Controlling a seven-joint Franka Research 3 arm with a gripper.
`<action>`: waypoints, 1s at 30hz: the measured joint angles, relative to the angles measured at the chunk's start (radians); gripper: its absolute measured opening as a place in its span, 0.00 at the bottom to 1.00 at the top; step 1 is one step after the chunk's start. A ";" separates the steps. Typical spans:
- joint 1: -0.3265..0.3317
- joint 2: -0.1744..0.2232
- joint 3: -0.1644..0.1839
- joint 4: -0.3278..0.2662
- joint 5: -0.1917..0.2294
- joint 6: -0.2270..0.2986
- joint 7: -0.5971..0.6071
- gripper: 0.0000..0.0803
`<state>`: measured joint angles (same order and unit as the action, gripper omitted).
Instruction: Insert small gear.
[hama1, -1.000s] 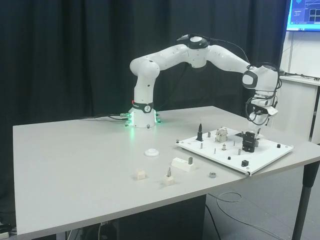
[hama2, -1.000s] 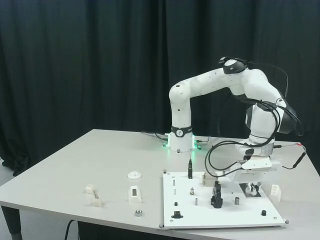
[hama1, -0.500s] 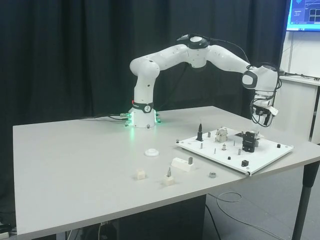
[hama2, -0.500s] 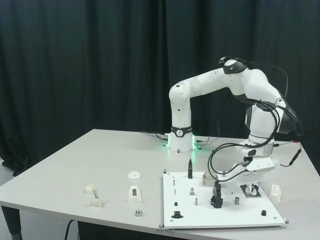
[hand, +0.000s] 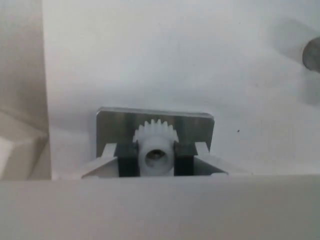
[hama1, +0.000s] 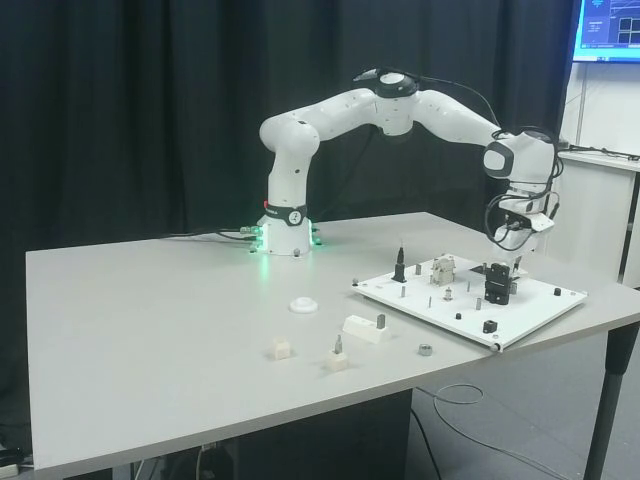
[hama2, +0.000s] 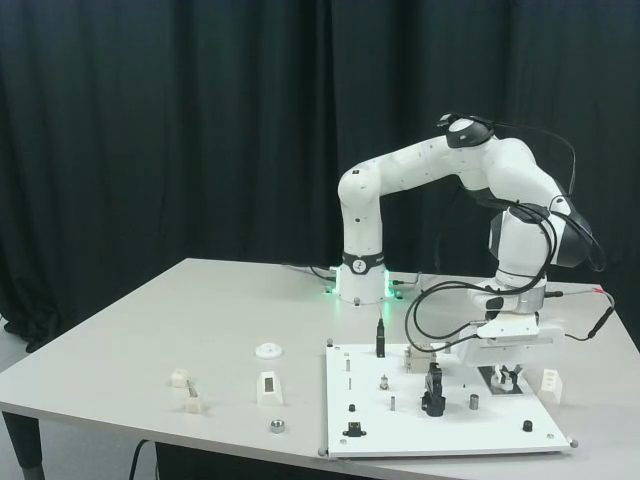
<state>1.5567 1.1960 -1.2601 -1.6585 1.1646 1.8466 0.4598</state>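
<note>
The small white gear (hand: 155, 144) sits between the black pads (hand: 127, 160) of my gripper (hand: 155, 161), which is shut on it. Right beneath the gear lies a grey metal plate (hand: 196, 125) set in the white board (hand: 175, 60). In the second room view my gripper (hama2: 507, 372) hangs low over the far right part of the board (hama2: 400, 428). The first room view shows the gripper (hama1: 513, 260) at the board's (hama1: 540, 305) back edge. Whether the gear touches the plate is hidden.
Black fixtures (hama2: 433, 385), a black post (hama2: 380, 340) and small pegs stand on the board. A white block (hama2: 549, 384) lies beside the gripper. On the table left of the board are a large white gear (hama2: 267, 350), white blocks (hama2: 270, 388) and a nut (hama2: 276, 426).
The wrist twisted about its upright axis half a second ago and has turned back. The hand has stayed over the same spot on the board, still holding the gear.
</note>
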 joint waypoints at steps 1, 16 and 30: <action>0.000 0.000 0.000 0.000 0.001 0.000 0.003 0.18; -0.001 -0.003 0.000 -0.004 0.014 0.000 0.055 0.18; -0.003 -0.013 -0.032 -0.008 0.015 -0.037 0.060 0.95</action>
<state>1.5537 1.1827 -1.2917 -1.6669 1.1797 1.8100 0.5196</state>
